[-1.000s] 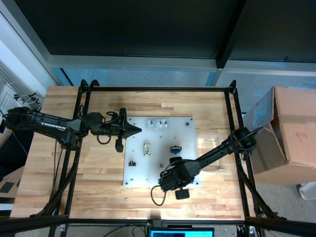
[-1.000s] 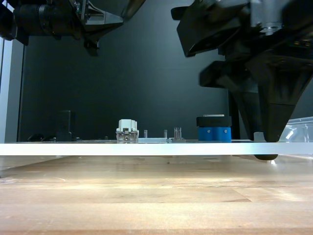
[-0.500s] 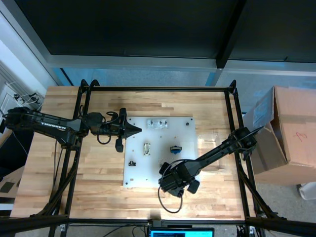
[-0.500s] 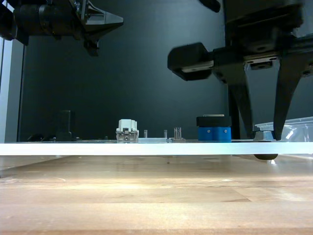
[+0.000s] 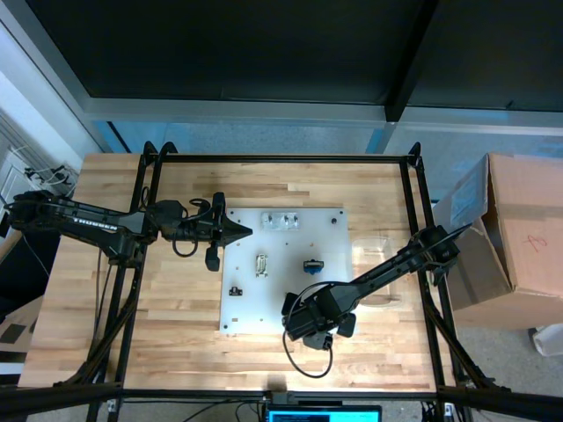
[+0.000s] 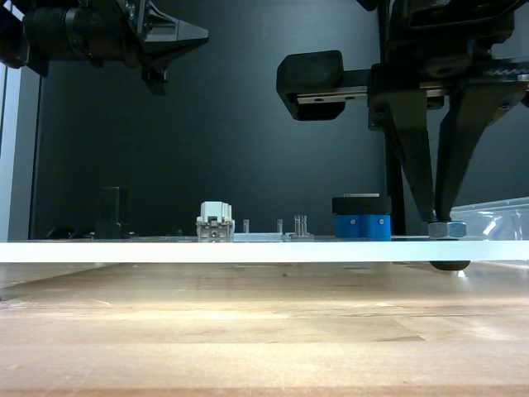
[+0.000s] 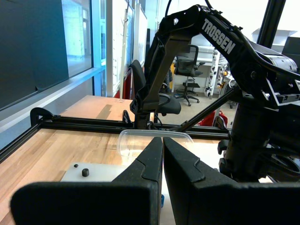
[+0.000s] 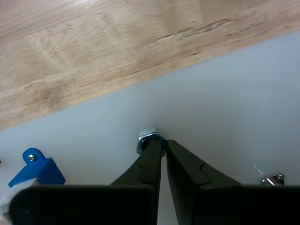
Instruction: Unfasten the M12 nut and place it in the container
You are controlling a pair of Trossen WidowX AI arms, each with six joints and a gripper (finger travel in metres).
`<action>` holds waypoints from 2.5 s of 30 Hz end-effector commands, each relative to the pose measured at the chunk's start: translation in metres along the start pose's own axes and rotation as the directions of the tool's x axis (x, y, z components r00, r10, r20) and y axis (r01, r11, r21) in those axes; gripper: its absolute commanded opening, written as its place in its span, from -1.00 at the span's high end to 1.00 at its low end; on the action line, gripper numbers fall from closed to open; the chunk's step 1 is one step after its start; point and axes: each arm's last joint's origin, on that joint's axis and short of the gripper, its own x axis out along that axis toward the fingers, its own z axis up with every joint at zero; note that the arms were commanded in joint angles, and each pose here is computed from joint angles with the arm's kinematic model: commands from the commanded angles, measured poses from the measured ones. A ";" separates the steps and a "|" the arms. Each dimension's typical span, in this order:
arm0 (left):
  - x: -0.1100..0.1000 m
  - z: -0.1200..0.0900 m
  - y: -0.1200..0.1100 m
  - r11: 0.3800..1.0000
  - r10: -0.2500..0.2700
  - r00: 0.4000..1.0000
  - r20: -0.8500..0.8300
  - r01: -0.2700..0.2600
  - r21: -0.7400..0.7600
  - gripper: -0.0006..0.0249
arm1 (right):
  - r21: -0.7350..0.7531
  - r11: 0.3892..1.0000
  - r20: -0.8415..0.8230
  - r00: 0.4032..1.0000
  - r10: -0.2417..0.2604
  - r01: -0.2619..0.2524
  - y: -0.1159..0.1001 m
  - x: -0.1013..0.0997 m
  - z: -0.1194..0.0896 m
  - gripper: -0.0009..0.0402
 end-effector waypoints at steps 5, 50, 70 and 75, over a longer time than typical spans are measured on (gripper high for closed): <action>0.000 0.000 0.000 1.000 0.000 1.000 0.000 0.000 0.000 0.95 | 0.004 1.000 -0.021 1.000 0.013 -0.013 0.002 -0.013 -0.003 0.54; 0.000 0.000 0.000 1.000 0.000 1.000 0.000 0.000 0.000 0.95 | 0.979 0.161 0.115 0.992 0.049 -0.122 -0.002 -0.064 0.007 0.96; 0.000 0.000 0.000 1.000 0.000 1.000 0.000 0.000 0.000 0.95 | 0.971 0.154 0.171 0.981 0.096 -0.185 0.012 0.004 0.000 0.96; 0.000 0.000 0.000 1.000 0.000 1.000 0.000 0.000 0.000 0.95 | 0.977 0.153 0.137 0.987 0.088 -0.149 0.013 0.005 -0.002 0.96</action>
